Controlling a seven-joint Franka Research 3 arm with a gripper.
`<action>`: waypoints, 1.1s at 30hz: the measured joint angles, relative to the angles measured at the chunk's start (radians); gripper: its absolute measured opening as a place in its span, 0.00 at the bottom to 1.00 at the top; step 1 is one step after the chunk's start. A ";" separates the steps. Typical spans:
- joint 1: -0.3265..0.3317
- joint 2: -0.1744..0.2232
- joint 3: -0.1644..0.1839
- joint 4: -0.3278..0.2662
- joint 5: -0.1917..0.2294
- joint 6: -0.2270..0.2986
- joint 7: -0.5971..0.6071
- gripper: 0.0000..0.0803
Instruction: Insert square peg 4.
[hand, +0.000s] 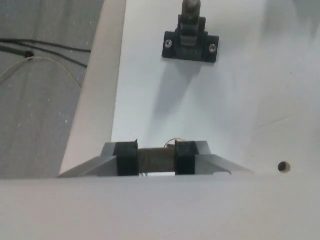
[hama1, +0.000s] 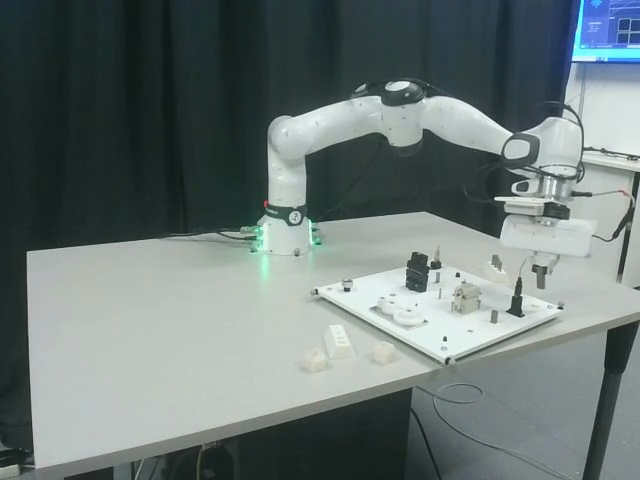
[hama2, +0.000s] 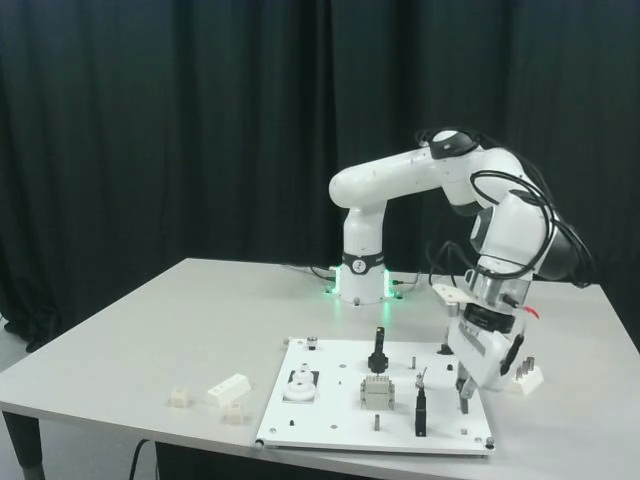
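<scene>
1. Nearest the wrist camera, the gripper (hand: 156, 160) has its two black fingertip pads (hand: 126, 158) clamped on a small peg (hand: 156, 161).
2. It hangs above the white board (hama2: 330, 425), near the board's edge.
3. A black fixture (hand: 190, 42) is screwed to the board.
4. Three small white blocks (hama1: 340, 343) lie on the grey table (hama1: 150, 310).

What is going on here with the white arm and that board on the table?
The white arm's hand hangs above the near corner of the white board, its fingers shut on a small peg. The peg is held over the board's edge, not yet in any hole. A black fixture stands on the board just ahead.
</scene>
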 joint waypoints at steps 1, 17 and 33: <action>-0.002 -0.001 0.003 0.003 -0.007 0.000 0.003 0.19; -0.028 -0.014 0.044 0.051 -0.107 -0.006 0.053 0.19; -0.058 -0.015 0.073 0.089 -0.107 -0.030 0.098 0.19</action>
